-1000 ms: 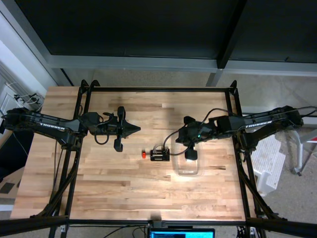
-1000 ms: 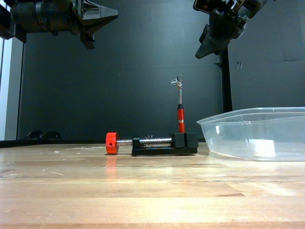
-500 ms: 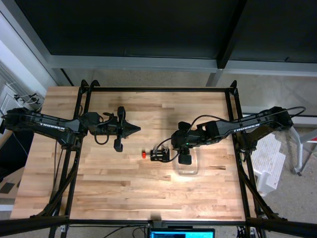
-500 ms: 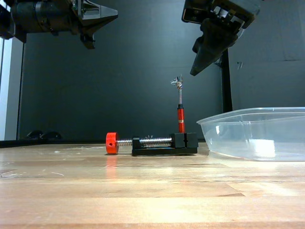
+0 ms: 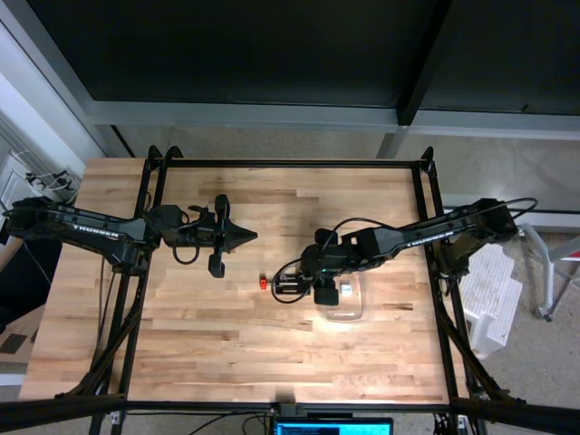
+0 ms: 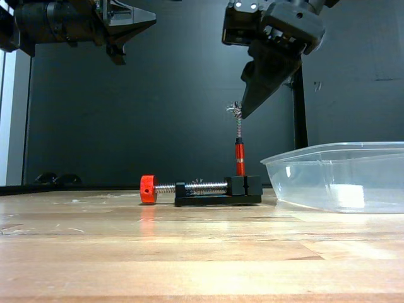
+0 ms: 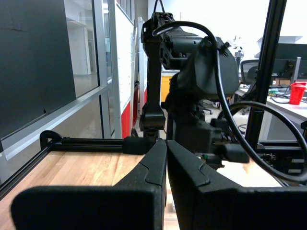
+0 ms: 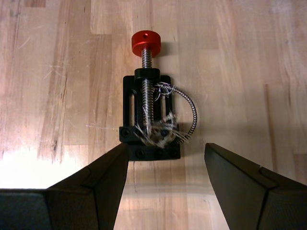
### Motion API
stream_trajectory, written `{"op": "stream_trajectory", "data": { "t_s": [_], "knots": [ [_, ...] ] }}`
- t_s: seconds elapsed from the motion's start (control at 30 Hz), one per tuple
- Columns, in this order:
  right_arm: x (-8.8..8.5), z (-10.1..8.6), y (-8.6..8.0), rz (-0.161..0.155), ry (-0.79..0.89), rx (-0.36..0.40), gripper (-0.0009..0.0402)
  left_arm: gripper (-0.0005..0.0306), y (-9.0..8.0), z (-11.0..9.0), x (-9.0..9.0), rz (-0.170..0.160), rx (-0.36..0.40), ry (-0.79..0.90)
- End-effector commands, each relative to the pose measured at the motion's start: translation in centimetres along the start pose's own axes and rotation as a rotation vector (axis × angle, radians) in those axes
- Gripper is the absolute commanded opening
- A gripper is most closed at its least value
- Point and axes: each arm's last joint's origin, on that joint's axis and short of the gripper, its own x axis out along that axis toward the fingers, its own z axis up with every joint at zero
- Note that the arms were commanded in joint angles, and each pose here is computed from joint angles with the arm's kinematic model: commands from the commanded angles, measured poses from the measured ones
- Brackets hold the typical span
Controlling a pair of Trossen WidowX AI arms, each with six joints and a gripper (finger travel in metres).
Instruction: Remove the RCA connector from the receptacle and place in the container
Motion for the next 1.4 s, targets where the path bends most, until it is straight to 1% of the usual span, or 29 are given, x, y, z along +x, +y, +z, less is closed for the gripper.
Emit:
{"op": "stream_trajectory", "data": {
  "t_s": [0.03,0.27,0.37,0.43,0.6,0.97,1.4],
  "knots": [
    [0.8,0.3,0.2,0.000,0.013,-0.011,0.0224,0.0000,0.0,0.0,0.0,0.000,0.000,0.000],
    [1.9,0.1,0.5,-0.004,0.044,-0.019,0.0226,0.0000,0.0,0.0,0.0,0.000,0.000,0.000],
    [2.5,0.0,0.6,-0.005,0.059,-0.025,0.0226,0.0000,0.0,0.0,0.0,0.000,0.000,0.000],
    [3.1,-0.1,0.8,0.001,0.076,-0.028,0.0225,0.0000,0.0,0.0,0.0,0.000,0.000,0.000],
    [4.1,-0.3,1.0,-0.003,0.099,-0.033,0.0222,0.0000,0.0,0.0,0.0,0.000,0.000,0.000],
    [4.2,-0.2,1.0,0.001,0.075,-0.042,0.0203,0.0000,0.0,0.0,0.0,0.000,0.000,0.000],
    [4.5,-0.5,1.0,0.001,0.078,-0.034,0.0199,0.0000,0.0,0.0,0.0,0.000,0.000,0.000]
  ]
}}
